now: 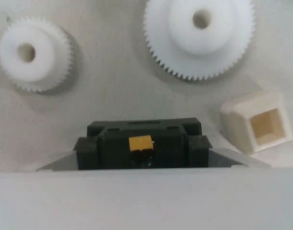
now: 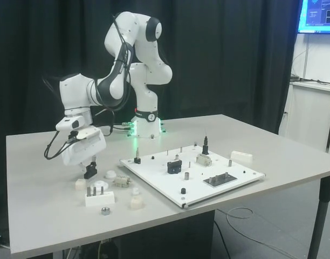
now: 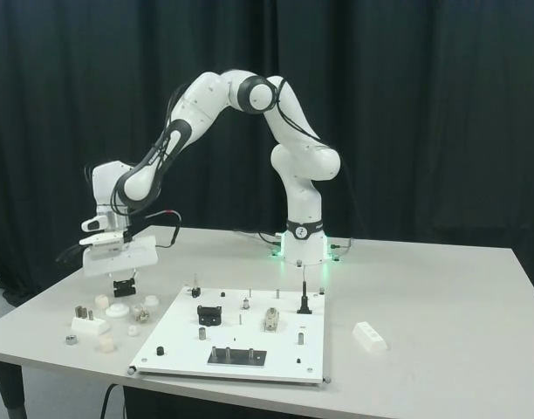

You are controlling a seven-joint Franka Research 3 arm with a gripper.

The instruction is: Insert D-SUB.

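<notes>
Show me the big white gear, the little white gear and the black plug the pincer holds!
big white gear (image 1: pixel 200 36), wrist view, on its raised hub.
little white gear (image 1: pixel 34 53), wrist view, beside its hole.
black plug (image 1: pixel 141 146), wrist view, on its front face.

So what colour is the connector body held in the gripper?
Black connector body, clearest in the wrist view.

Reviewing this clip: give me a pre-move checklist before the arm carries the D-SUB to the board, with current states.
1. D-SUB connector held between the fingers: ok.
2. Gripper lifted off the grey table: ok.
3. Connector apart from both white gears: ok.
4. White board in open view: ok.
5. Matching socket on the board found: cannot tell.
6. Connector square in the grip: cannot tell.
</notes>
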